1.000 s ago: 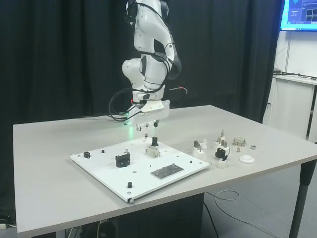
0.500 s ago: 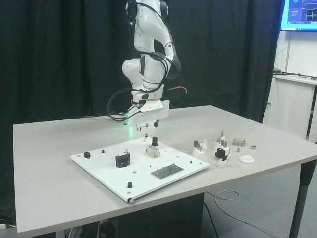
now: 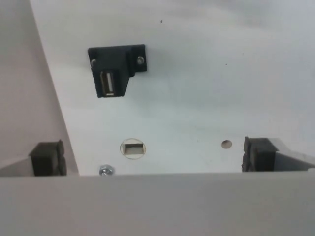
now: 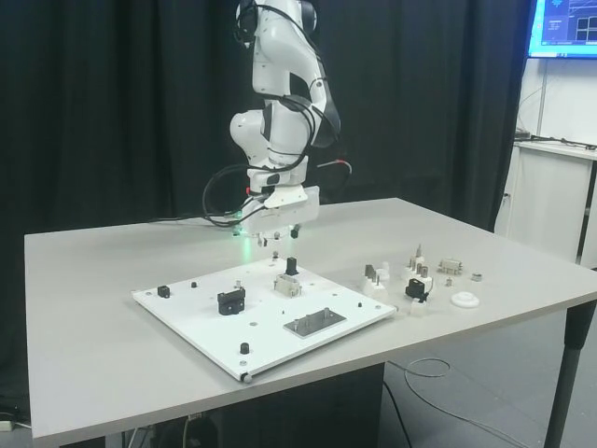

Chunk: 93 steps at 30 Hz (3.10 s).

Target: Pick waterproof.

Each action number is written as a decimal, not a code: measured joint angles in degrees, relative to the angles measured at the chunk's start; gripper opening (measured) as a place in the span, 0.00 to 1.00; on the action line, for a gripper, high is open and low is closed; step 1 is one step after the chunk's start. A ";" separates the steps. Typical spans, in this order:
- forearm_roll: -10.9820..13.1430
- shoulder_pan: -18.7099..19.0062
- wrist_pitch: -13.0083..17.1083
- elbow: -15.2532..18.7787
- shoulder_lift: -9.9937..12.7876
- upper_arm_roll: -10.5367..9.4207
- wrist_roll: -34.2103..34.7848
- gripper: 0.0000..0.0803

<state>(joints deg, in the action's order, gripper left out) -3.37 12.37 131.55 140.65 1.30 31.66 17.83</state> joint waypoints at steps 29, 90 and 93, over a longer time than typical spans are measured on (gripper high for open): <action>8.45 5.47 0.03 -0.79 -2.38 -3.35 7.47 1.00; 0.01 18.28 8.61 -7.28 0.65 -26.19 -3.56 1.00; 0.00 18.27 8.61 -8.16 1.42 -27.26 -9.93 1.00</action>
<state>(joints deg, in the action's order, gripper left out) -3.37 30.64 140.15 132.49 2.72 4.39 7.90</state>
